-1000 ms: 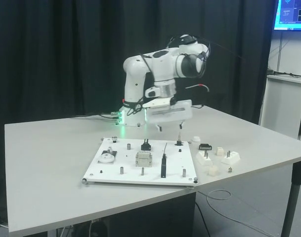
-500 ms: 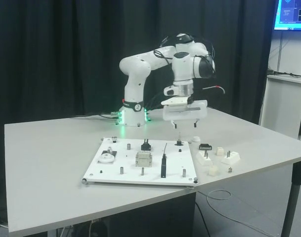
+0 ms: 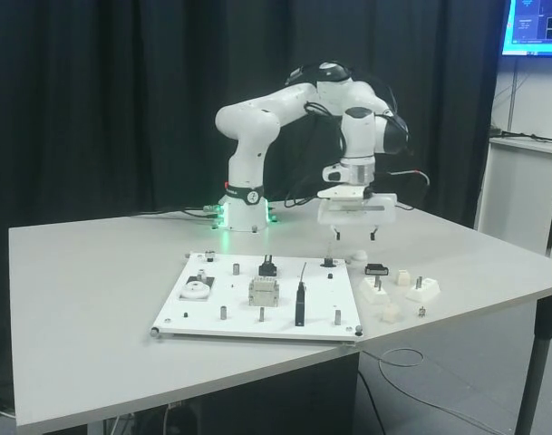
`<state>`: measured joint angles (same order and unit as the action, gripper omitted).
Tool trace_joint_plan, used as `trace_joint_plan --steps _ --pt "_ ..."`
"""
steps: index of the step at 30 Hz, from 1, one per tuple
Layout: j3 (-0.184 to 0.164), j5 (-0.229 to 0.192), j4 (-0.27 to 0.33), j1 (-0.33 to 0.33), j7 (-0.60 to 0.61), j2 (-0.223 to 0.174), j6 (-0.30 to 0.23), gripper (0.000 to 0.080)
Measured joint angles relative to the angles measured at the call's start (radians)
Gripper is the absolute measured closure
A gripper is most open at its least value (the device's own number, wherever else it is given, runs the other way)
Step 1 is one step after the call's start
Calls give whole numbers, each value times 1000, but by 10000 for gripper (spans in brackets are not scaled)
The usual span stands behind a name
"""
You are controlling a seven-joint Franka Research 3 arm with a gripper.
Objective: Pick medium gear.
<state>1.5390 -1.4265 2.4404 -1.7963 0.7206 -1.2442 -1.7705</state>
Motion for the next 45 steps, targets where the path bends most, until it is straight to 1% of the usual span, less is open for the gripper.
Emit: trace_joint_plan --steps 5,14,23,33,45 --pt "-36 -5 0 -36 44 11 -32 3" --pt "-95 -28 0 -86 108 12 -101 3" --pt "-138 -49 0 -117 156 12 -160 3" --pt "-162 -55 0 -129 177 12 -197 3" --pt "-168 -55 0 -130 179 12 -216 3"
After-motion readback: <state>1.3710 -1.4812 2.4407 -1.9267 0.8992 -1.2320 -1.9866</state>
